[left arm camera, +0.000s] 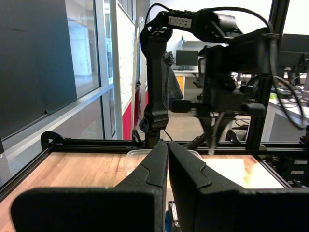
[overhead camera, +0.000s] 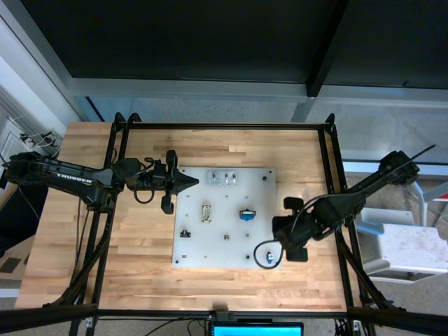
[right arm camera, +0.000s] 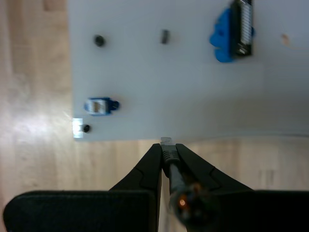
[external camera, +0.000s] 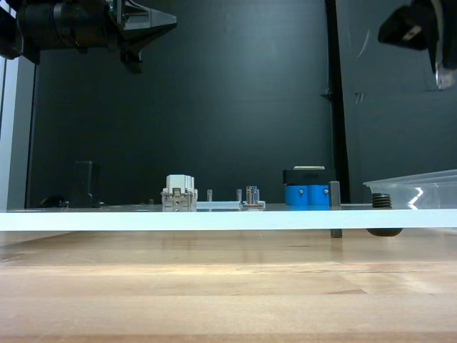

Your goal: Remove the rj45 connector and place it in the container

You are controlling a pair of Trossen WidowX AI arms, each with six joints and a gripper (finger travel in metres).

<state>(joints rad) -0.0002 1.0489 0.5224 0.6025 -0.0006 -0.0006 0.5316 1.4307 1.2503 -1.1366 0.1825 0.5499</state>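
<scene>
Far left, the left gripper hangs high over the left edge of the board, pinched closed on nothing, its fingers pressed flat together. The table is pale butcher-block wood inside a black frame. Dark panels stand behind it, and the left wrist view looks past the table to a window wall and office desks with monitors. The board is white and lies flat on the wood, with a blue plug block about mid-board and a small blue socket near its near right corner, nothing plugged into it. Over to the right, the right gripper is up in the air by the board's right edge, clenched on the rj45 connector just behind its clear plug. The plug tip points down at the line where board meets wood, and the black cable loops back beside the arm. The clear container sits low at the far right – the connector is above it, not in it.
</scene>
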